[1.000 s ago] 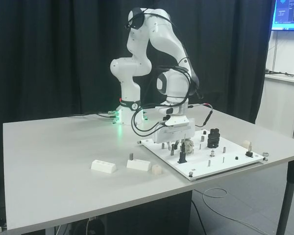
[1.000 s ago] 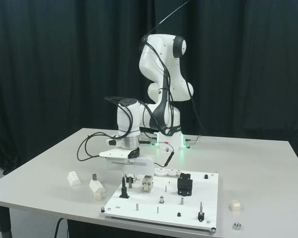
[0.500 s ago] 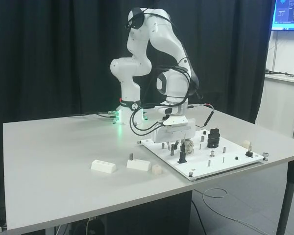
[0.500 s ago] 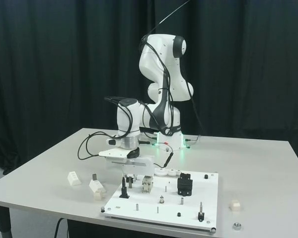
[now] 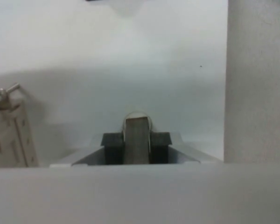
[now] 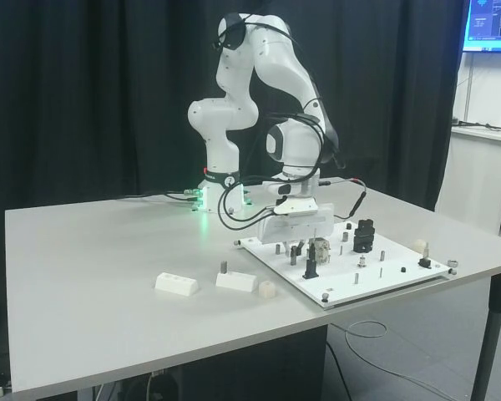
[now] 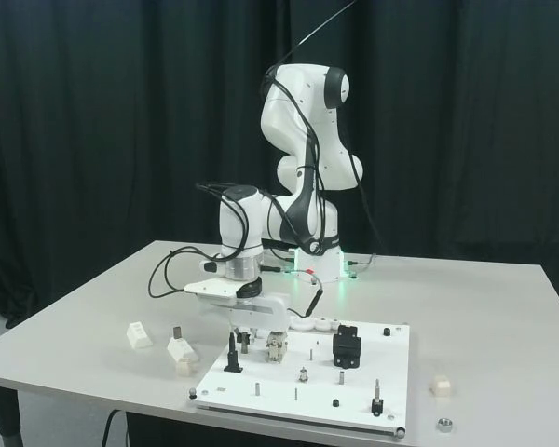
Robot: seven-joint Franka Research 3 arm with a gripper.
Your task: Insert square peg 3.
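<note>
We take the flat white assembly board point(image 6: 351, 271) on the grey table point(image 6: 92, 251) as our landmark throughout. The white Franka arm point(image 7: 303, 177) bends down from its base behind the board, and its two-fingered gripper point(image 6: 296, 248) hangs low over the board's edge nearest the base.

In the wrist view, the gripper point(image 5: 136, 148) is closed narrowly on a small grey square-section metal peg point(image 5: 136, 142). The two black finger pads point(image 5: 112, 147) press against opposite faces of the peg, with no gap visible on either side. The peg stands upright between the pads, and its lower end points at the board surface point(image 5: 130, 60). Whether the tip touches the board, or sits in a hole, we cannot tell (the pads and the gripper body hide the contact point).

In the second room view, the gripper point(image 7: 241, 341) is near a black upright post fixture point(image 7: 232, 355) and a small metal block fixture point(image 7: 277, 346) on the board point(image 7: 354, 396). A black clamp-like block point(image 7: 347, 346) stands farther along the board.

Off the board, on the table on the side away from the black clamp-like block, lie two white rectangular blocks point(image 6: 176, 283) point(image 6: 236, 281); the one nearer the board carries a short grey peg point(image 6: 223, 267). A small pale cube point(image 6: 267, 289) rests just beside that block.
</note>
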